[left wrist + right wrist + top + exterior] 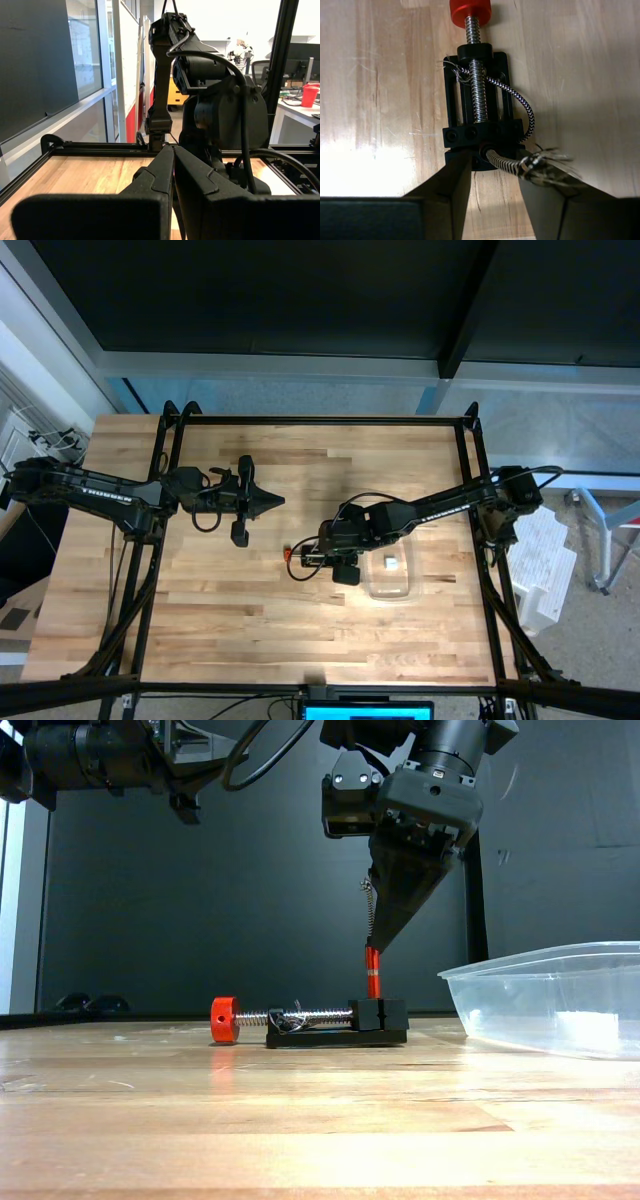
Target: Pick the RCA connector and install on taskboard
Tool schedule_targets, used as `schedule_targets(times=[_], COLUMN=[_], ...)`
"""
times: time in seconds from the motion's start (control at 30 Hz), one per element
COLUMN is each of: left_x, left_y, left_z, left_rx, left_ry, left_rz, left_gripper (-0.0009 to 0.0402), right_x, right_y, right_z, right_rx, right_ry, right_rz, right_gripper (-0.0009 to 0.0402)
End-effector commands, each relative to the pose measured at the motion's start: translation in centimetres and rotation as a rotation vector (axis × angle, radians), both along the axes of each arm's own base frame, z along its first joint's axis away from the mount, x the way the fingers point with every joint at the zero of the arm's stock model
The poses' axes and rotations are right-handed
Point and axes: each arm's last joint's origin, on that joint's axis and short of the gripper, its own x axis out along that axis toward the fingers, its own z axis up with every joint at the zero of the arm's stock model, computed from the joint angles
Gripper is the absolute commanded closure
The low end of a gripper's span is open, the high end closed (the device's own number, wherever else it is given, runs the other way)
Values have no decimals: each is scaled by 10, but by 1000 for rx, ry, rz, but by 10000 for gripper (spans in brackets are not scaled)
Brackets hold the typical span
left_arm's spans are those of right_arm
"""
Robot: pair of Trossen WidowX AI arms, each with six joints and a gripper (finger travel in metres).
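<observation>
Surface (200, 590) of pale wood carries everything. My left gripper (268, 502) hangs well off to the side, jaws pressed together, since I judge this job needs only one arm. My right gripper (377, 945) points straight down so the plug can go in square. The clear tray (540, 963) sits out beyond those jaws. Directly beneath them lies the taskboard (335, 1025), socket end under them and red knob (224, 1019) pointing away. The RCA connector (372, 970) stands upright between the spread jaws, its tip at the socket. I judge it seated, or nearly so.
</observation>
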Motion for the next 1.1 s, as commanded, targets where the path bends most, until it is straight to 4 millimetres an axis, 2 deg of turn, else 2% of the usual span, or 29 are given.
schedule_targets(times=[0.03, 0.23, 0.43, 0.6, 0.93, 1.1], left_x=[0, 0, 0, 0, 0, 0], left_y=[0, 0, 0, 0, 0, 0], left_z=[0, 0, 0, 0, 0, 0], left_rx=[0, 0, 0, 0, 0, 0], left_ry=[-1, -1, -1, -1, -1, 0], left_rz=[0, 0, 0, 0, 0, 0], left_gripper=[393, 393, 393, 393, 393, 393], right_x=[-3, -9, -11, -19, -55, -75], right_y=[0, -1, -2, -3, -10, -16], right_z=[10, 18, 21, 33, 58, 65], right_rx=[2, 2, 2, 1, 23, 21], right_ry=[-19, -25, -23, -49, -261, -412], right_rz=[3, 3, 5, 15, 38, 73], right_gripper=[240, 224, 224, 224, 225, 249])
